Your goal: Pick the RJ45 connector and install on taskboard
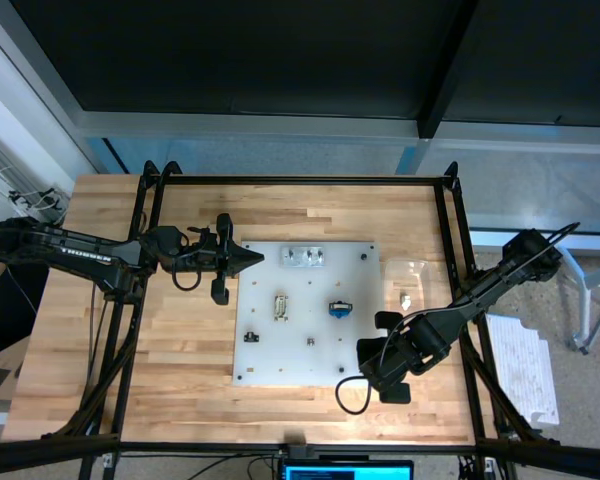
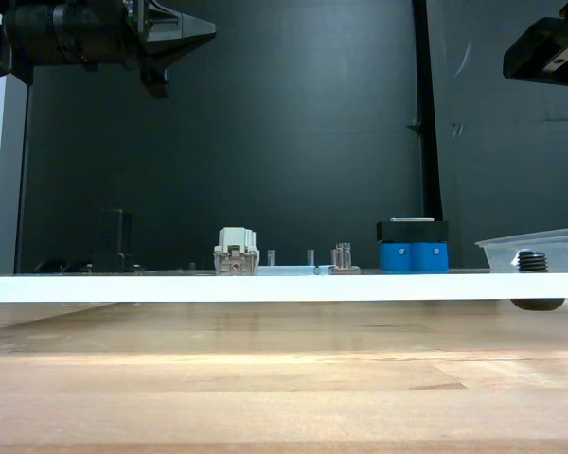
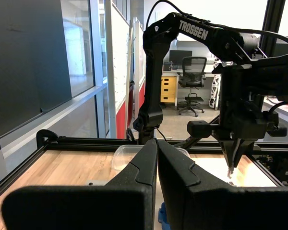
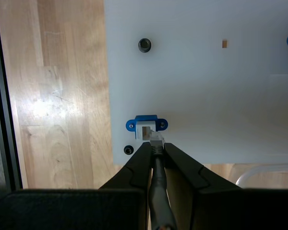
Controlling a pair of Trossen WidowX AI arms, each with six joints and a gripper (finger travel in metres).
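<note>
A: Right gripper [image 4: 156,149]?
B: Clamped on RJ45 connector [image 4: 156,139]. Plug tip at blue socket [image 4: 146,125] just beyond the jaws, near taskboard [image 4: 206,86] edge.
A: Left gripper [image 3: 157,143]?
B: Jaws pressed together, empty; board edge beneath it.

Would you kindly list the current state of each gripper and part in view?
taskboard: lying flat.
RJ45 connector: clamped in the right gripper, at the mouth of the blue socket, apparently not seated.
right gripper: jaws shut on the connector, over the taskboard's near right corner.
left gripper: jaws shut, empty, raised over the taskboard's far left corner.
clear tray: upright, right of the taskboard.
</note>
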